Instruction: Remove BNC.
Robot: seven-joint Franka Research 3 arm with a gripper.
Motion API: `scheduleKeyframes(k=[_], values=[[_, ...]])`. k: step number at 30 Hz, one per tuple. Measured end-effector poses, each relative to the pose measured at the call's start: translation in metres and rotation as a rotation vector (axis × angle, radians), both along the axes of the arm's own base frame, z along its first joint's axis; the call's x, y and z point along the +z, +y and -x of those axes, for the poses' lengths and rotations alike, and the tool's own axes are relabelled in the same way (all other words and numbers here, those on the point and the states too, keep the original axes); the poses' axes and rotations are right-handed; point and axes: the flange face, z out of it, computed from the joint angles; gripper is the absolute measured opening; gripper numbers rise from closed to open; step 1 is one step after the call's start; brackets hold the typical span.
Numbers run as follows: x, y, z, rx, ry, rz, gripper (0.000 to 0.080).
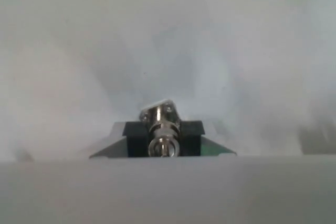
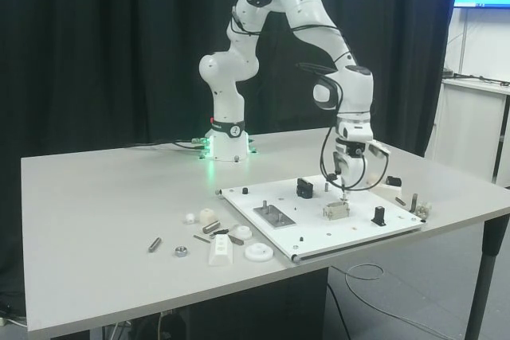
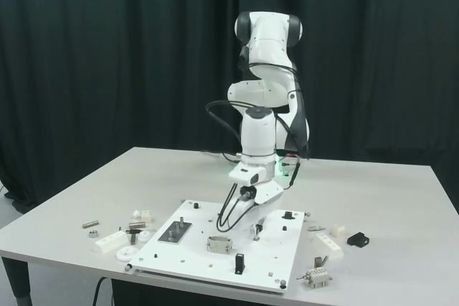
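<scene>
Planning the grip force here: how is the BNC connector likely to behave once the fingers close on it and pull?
The BNC connector looks like bare metal, so probably rigid and rather slippery. Its round barrel may turn between flat pads. It sits in a black mount on the white board, so it will likely resist a straight pull until it is twisted free.

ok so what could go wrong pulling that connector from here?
1. The connector sits in a black holder; a tilted pull may jam it or lift the white board.
2. The black cable loop at the gripper hangs low and may snag board parts.
</scene>
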Motion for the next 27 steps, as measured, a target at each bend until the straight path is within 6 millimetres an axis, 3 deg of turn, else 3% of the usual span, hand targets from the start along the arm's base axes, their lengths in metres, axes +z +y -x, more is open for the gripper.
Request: scheduleKeyframes(k=[15,27], values=[[0.051,-0.001,0.005,-0.071,0.002,-0.012,0.0120],[0.057,-0.003,0.006,-0.125,0.001,0.012,0.0120]])
